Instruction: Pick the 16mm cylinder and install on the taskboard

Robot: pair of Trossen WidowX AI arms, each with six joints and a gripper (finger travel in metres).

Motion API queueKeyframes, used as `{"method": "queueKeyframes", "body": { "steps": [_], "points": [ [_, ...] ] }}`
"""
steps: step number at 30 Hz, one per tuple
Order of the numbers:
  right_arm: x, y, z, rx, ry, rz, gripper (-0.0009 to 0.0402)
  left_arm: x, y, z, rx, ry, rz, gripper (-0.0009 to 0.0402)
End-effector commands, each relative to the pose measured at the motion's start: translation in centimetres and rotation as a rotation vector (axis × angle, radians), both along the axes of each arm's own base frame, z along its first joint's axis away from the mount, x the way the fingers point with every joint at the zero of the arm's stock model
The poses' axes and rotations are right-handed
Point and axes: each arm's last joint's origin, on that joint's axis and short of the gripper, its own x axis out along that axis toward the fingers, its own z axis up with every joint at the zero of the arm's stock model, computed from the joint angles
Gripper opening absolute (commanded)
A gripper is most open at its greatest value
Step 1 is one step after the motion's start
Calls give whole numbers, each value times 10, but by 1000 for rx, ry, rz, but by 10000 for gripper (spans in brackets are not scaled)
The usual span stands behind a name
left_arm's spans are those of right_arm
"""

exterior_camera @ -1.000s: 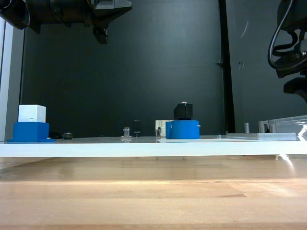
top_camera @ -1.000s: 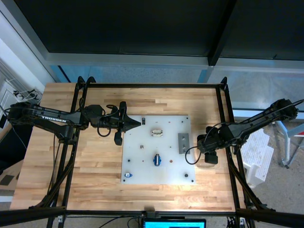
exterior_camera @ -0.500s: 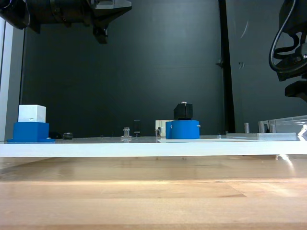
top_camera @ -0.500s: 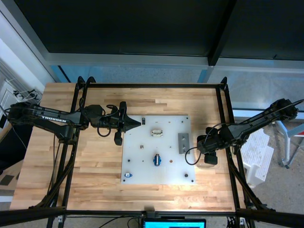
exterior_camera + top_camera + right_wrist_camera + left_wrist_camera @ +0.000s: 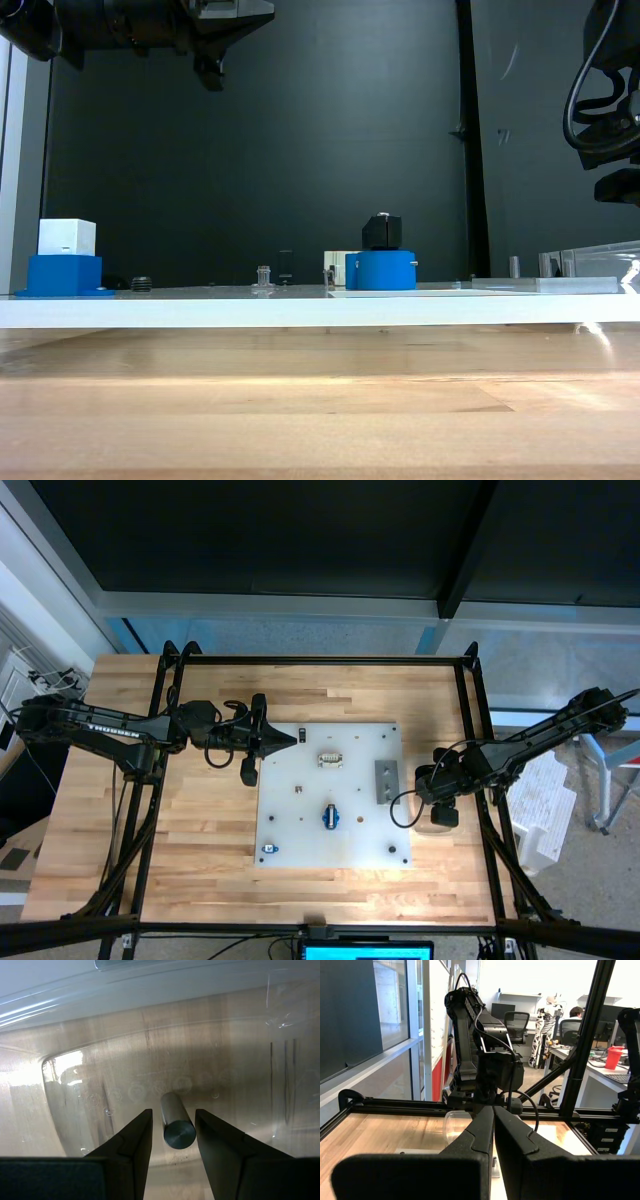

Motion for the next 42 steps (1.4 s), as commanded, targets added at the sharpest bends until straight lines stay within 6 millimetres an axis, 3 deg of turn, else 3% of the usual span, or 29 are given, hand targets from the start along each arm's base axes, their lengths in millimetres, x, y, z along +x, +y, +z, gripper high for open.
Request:
{"method": "queueKeyframes", "body": {
  "steps": [1,20,26,42],
  "points": [
    [0,0,0,0,0,1,95,0,0,0,0,0,0,0],
    [0,1,0,1,1,0,-1,0,0,0,0,0,0,0],
    [1,1,3,6,-7,-4,5,0,0,0,0,0,0,0],
    [10,5,49,14,-28,-3,4,0,0,0,0,0,0,0]
  ]
}}
